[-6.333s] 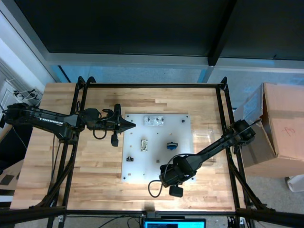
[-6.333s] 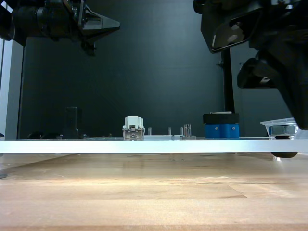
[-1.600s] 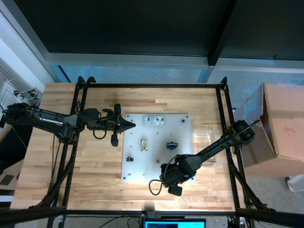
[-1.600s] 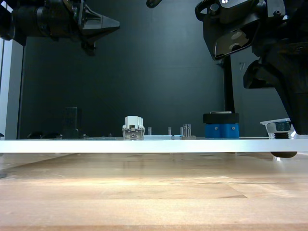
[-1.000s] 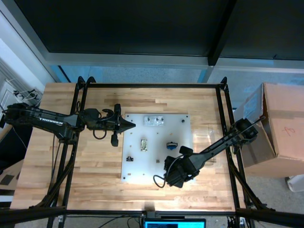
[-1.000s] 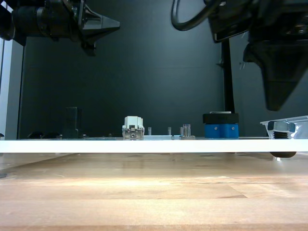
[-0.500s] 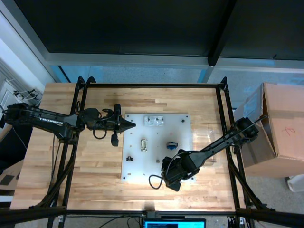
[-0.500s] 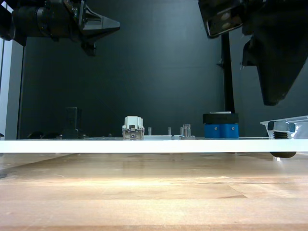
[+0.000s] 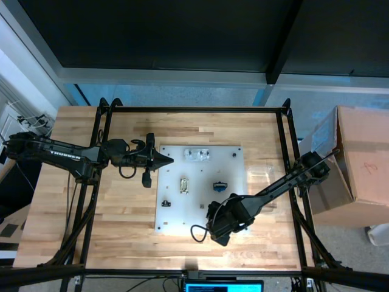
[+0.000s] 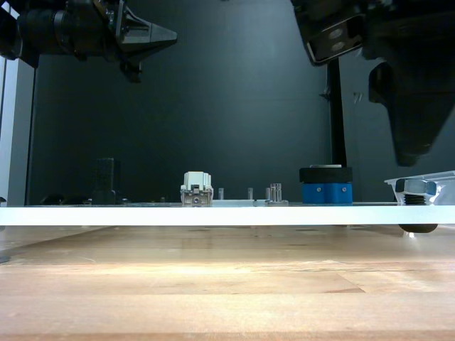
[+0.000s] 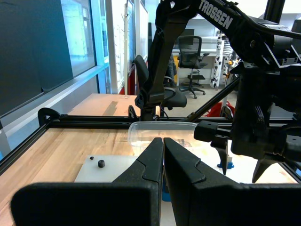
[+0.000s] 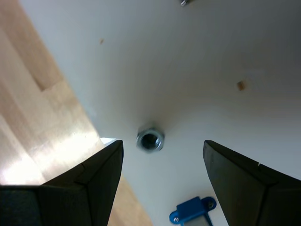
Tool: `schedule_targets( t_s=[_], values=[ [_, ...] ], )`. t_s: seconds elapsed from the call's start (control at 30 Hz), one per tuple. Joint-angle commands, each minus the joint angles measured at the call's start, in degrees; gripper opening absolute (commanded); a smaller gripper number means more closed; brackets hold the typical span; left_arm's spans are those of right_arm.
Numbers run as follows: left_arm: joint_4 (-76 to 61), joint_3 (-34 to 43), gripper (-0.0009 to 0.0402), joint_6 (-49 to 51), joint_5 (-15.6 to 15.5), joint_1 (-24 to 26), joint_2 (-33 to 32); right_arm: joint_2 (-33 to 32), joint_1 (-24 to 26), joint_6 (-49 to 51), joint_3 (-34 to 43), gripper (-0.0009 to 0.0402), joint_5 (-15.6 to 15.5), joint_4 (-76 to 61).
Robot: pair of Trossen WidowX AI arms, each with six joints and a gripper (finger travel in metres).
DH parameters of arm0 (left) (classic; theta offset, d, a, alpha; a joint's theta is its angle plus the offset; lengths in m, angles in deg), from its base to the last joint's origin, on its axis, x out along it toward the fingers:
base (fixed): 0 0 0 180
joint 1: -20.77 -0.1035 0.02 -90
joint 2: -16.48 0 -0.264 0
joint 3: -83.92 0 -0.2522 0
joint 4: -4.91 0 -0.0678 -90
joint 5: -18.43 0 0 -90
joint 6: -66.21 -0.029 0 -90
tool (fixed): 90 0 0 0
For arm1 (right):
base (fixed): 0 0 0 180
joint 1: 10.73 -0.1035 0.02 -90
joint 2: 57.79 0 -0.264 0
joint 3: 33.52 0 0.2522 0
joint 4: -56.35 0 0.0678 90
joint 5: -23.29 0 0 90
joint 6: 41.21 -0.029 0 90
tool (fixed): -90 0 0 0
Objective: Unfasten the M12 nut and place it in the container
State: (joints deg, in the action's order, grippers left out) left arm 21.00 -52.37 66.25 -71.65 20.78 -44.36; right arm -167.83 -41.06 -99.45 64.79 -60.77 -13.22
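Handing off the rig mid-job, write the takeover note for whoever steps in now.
Left end effector: shut, raised over the board's far left edge, holding nothing.
Right end effector: open, hanging just above the nut.
Nut: on its stud, ribs showing beneath it.
Container: right of the board, without the nut.
Done: nut not yet off.
Left: unscrew it, lift it, drop it into the container.

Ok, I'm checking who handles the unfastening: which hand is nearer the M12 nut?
Right. The right hand hangs open directly above the M12 nut on its stud. The left hand is shut, raised at the far left edge of the board, well away.
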Motion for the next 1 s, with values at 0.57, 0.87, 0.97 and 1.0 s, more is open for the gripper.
schedule_targets(
  t_s=[0.57,0.87,0.97,1.0],
  values=[
    [0.0,0.0,0.0000,0.0,0.0,0.0,0.0,-3.7,0.0,0.2,-0.2,0.0155,0.4,2.8],
    [0.0,0.0,0.0000,0.0,0.0,0.0,0.0,-3.4,0.0,0.3,-0.2,0.0060,0.4,2.8],
    [0.0,0.0,0.0000,0.0,0.0,0.0,0.0,-3.4,0.0,0.4,-0.2,0.0036,0.2,2.8],
    [0.0,0.0,0.0000,0.0,0.0,0.0,0.0,-3.4,0.0,0.5,-0.2,0.0030,0.2,2.8]
  ],
)
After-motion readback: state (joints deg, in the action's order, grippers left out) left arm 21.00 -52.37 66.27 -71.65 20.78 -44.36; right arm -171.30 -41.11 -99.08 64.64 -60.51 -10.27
